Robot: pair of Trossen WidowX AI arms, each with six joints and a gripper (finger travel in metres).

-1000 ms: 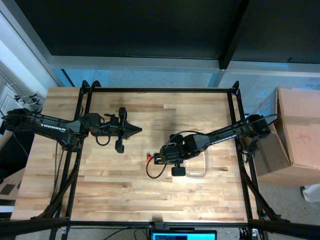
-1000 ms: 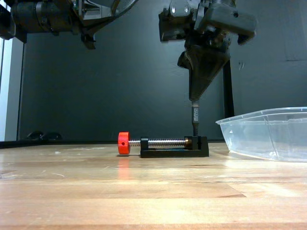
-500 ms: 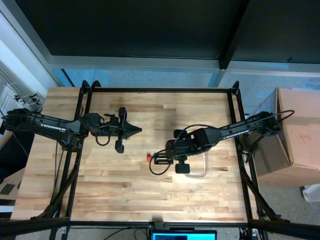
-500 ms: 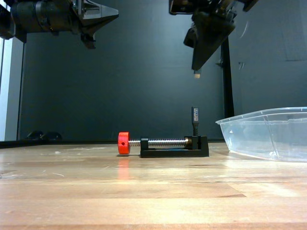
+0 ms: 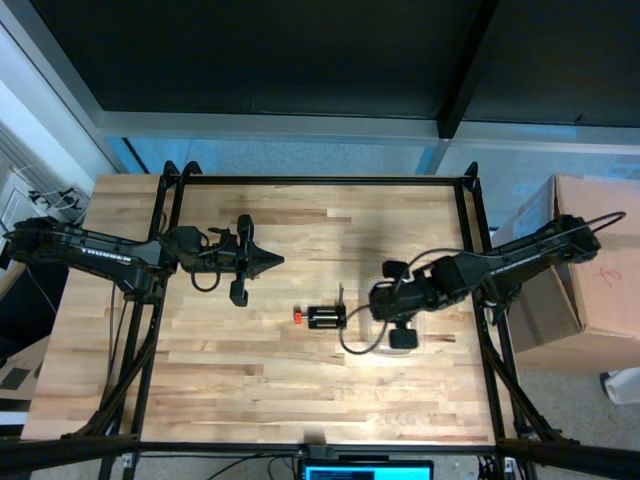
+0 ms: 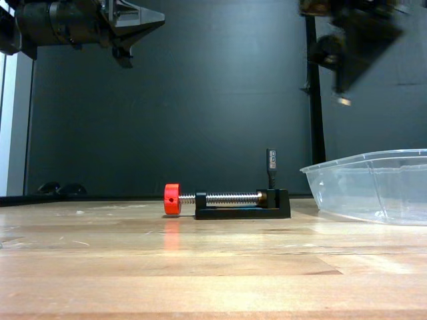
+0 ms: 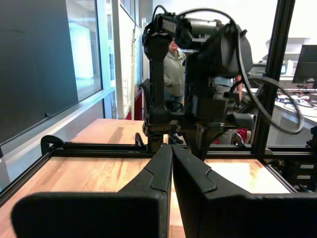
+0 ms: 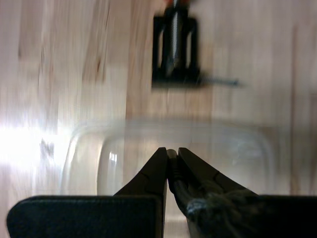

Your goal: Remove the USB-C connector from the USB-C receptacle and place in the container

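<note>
Low view tells most of it: the right hand (image 6: 344, 93) hangs well up off the table (image 6: 200, 267), above the near-left rim of the clear container (image 6: 373, 187), and there's a tiny pale bit poking out at its fingertips, which is the connector (image 6: 344, 102). So the connector is held, completely clear of the receptacle (image 6: 270, 163), and sits up and off to the right of it with a good gap between them. The receptacle stands upright at the right end of a small black clamp (image 6: 243, 203) with a red knob (image 6: 172, 199); the clamp sits flat on the table just left of the container. From the right wrist camera the fingers are nearly together, pinching a small dark piece between the tips, with the container's rim and floor right beneath and the clamp further out past it. It's a bit smeared in that shot, so I can't tell how the connector is turned. The left hand (image 6: 160, 23) is way over on the left side, high above the table and well apart from everything; its wrist camera shows the two fingers pressed together with nothing in them.
</note>
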